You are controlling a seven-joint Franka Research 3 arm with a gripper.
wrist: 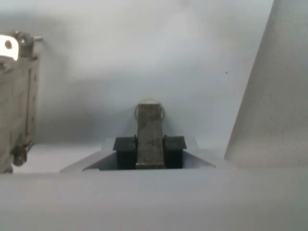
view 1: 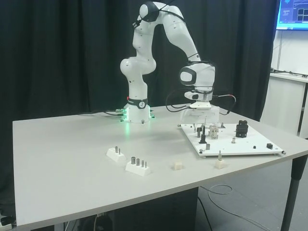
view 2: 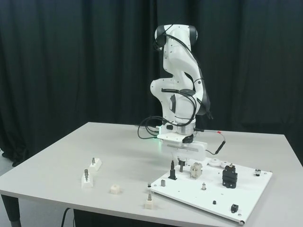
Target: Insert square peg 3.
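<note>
In the wrist view a grey square peg (wrist: 150,139) stands upright between my two black fingertips, and the gripper (wrist: 149,150) is shut on it. Its lower end is over the white board (wrist: 144,62); I cannot tell whether it touches. From the room views the gripper (view 1: 199,126) (view 2: 182,162) hangs low over the near-left part of the white assembly board (view 1: 250,147) (view 2: 213,198), with the peg (view 2: 182,166) pointing down. A metal block (wrist: 17,106) (view 2: 196,170) stands just beside the gripper.
On the board stand a thin peg in a black base (view 2: 171,173), a black fixture (view 2: 229,178) and small studs. On the grey table lie two white peg holders (view 1: 116,153) (view 1: 138,167) and two small white blocks (view 1: 177,165) (view 1: 220,163).
</note>
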